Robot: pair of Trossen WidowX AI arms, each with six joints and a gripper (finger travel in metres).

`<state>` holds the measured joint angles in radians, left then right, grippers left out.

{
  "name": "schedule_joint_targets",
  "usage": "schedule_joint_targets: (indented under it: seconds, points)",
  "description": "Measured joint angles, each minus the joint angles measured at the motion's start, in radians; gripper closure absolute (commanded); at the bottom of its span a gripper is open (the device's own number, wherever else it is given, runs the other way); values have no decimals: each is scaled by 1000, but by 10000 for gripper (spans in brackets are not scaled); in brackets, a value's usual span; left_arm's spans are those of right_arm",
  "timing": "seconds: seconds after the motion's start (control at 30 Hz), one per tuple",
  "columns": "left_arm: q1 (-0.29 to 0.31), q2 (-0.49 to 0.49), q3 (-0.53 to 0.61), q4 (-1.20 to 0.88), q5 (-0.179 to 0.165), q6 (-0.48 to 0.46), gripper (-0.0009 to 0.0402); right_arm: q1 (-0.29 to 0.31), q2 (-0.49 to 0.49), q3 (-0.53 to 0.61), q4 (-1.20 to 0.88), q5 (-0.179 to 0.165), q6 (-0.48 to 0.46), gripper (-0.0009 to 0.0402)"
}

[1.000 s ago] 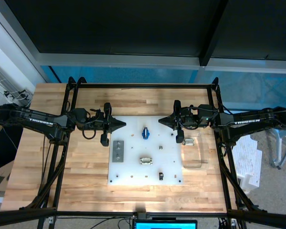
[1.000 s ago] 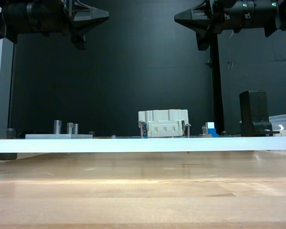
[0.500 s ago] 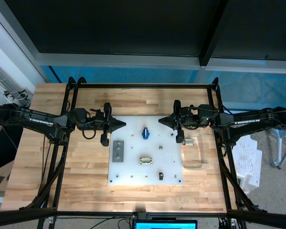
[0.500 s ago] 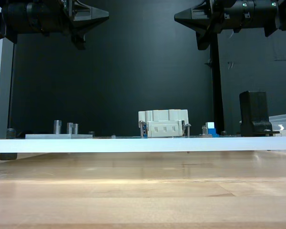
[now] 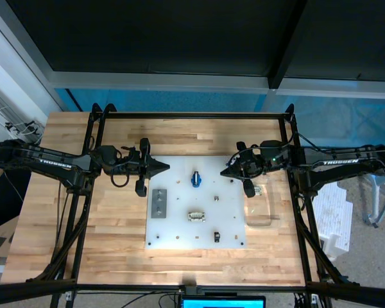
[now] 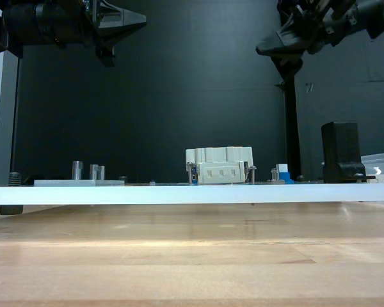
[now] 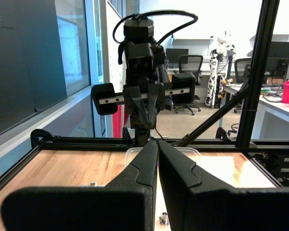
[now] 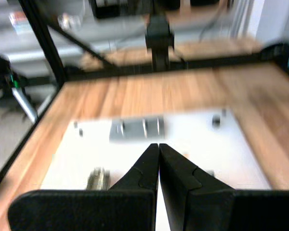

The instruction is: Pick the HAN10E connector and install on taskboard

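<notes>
We saw the light wooden plank worktop carrying the large flat white square taskboard at its middle. The black left gripper hung above the board's far left corner, its fingers pressed together on nothing. The black right gripper hung near the far right corner, tilted down, likewise closed and empty. The small light grey-white rectangular HAN10E connector lay in a clear plastic tray just beside the board's right edge.

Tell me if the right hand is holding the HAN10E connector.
No: the right hand is shut empty above the taskboard, the left hand hangs shut over its left edge, and the HAN10E connector lies beside the board.
</notes>
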<state>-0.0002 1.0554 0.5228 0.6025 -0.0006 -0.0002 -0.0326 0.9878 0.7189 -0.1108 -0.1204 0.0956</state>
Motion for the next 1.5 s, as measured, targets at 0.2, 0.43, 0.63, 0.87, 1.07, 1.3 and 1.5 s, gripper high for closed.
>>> schedule_joint_targets:
  seconds: [0.2,0.43,0.63,0.87,1.07,1.3,1.5]
  points:
    - [0,0,0,0,0,0,392,0,7,111,-334,50,-8,393]
    - [0,0,0,0,0,0,392,0,7,224,-702,171,-43,393]
    - [0,0,0,0,0,0,392,0,16,283,-883,187,-41,393]
    - [0,0,0,0,0,0,392,2,82,334,-1031,144,-22,393]
    - [0,0,0,0,0,0,392,6,132,332,-1090,101,11,386]
    - [0,0,0,0,0,0,392,29,207,330,-1113,137,23,310]
    - [0,0,0,0,0,0,392,90,253,323,-1085,207,27,230]
